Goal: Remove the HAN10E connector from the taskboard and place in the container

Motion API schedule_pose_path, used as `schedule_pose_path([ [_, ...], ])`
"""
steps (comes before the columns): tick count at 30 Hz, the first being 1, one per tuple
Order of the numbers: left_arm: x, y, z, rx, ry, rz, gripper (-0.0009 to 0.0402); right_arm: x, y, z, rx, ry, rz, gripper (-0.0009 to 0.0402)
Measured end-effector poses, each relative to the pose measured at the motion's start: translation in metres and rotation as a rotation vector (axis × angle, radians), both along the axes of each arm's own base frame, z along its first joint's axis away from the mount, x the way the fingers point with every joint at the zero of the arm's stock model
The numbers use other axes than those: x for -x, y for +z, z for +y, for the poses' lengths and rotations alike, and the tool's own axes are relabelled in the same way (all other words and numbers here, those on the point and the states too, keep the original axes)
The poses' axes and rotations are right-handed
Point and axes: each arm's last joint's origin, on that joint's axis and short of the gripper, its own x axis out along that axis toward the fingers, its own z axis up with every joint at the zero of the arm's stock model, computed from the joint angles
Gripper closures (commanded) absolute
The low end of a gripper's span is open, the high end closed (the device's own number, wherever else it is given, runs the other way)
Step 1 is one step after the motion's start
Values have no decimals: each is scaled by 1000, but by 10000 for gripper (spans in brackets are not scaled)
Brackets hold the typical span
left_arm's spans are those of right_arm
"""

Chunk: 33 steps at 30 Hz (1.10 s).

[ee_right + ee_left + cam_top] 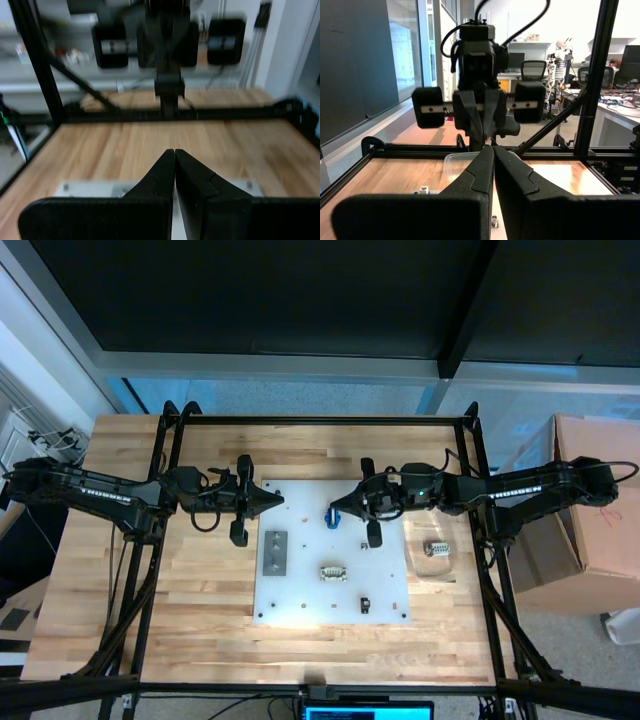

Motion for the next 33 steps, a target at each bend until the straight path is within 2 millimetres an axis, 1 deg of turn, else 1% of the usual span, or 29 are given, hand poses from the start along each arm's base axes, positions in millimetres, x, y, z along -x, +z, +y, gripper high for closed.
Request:
schedule_pose_path([
  [6,0,0,0,0,0,0,393,4,-2,-12,1,-11,-107,393],
  [12,0,0,0,0,0,0,393,6,-7,-19,-3,-17,-128,394],
  [27,0,0,0,0,0,0,393,6,-5,-17,-41,1,-126,393],
  [33,0,0,0,0,0,0,393,5,-4,-17,-32,-21,-129,393],
])
